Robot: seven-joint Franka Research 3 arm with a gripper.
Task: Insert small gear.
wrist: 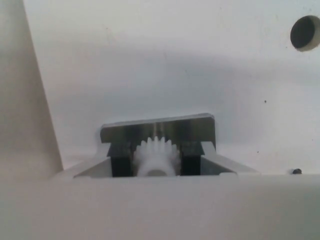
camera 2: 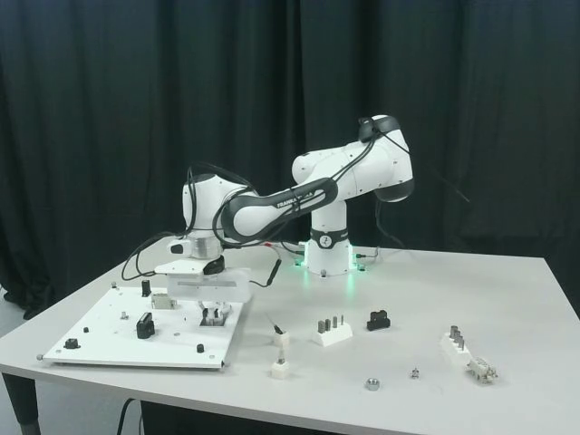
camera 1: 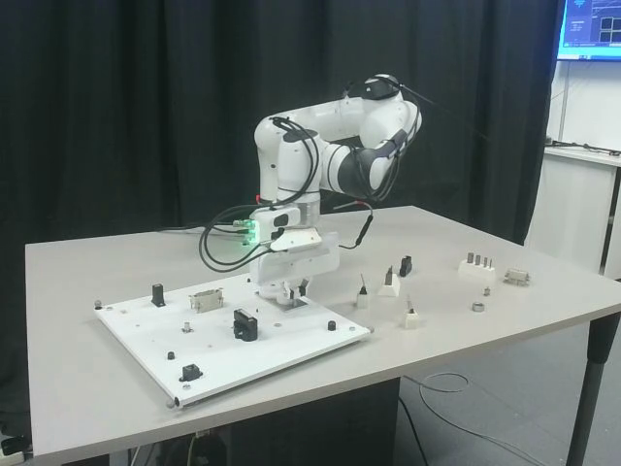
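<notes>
Over the white board (camera 1: pixel 146 335) near its 3 o'clock edge, my gripper (wrist: pixel 156 159) low above it, black fingers (wrist: pixel 121 159) clamped on the small white gear (wrist: pixel 156 156), teeth pointing down, hole (wrist: pixel 305 32) at 1 o'clock.

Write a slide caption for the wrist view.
Claw shut on the small white gear, poised above the white board.
</notes>
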